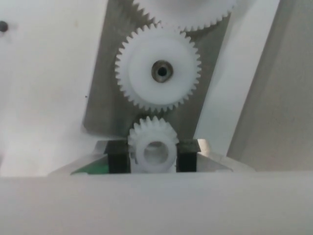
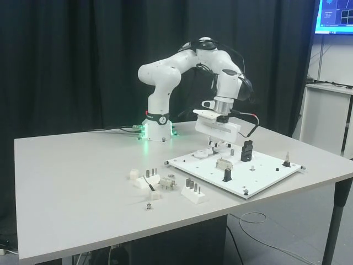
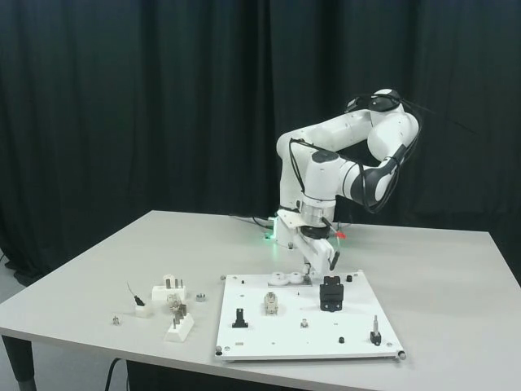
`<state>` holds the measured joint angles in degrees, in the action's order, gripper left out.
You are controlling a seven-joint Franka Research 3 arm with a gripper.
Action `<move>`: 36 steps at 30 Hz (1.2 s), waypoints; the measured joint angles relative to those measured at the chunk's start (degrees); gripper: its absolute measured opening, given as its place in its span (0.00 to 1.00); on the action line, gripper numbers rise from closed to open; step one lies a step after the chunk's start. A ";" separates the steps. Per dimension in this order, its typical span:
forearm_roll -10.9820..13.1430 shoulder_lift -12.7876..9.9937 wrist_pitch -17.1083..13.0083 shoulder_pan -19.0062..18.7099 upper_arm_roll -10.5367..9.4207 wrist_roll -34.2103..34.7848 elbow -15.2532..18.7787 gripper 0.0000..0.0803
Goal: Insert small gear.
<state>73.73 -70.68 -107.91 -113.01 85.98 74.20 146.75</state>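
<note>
Here the tool [image 1: 153,154] grips the small gear [image 1: 152,143] beside the medium gear [image 1: 158,68].

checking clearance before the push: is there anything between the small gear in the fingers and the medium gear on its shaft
Nothing in the wrist view: the small gear, held by the gripper, sits just short of the medium gear, with only bare grey plate between.

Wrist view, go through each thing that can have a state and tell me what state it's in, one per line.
small gear: held between the black finger pads, teeth beside the medium gear's.
gripper: shut on the small gear.
medium gear: seated on its shaft on the grey plate.
large gear: on the plate, meshed with the medium gear, mostly out of frame.
grey plate: set flat into the white board.
</note>
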 joint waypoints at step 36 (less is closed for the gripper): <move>0.45 0.00 -1.98 -0.06 -1.53 0.00 -0.17 0.25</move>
<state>74.19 -70.67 -109.89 -113.07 84.45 74.20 146.58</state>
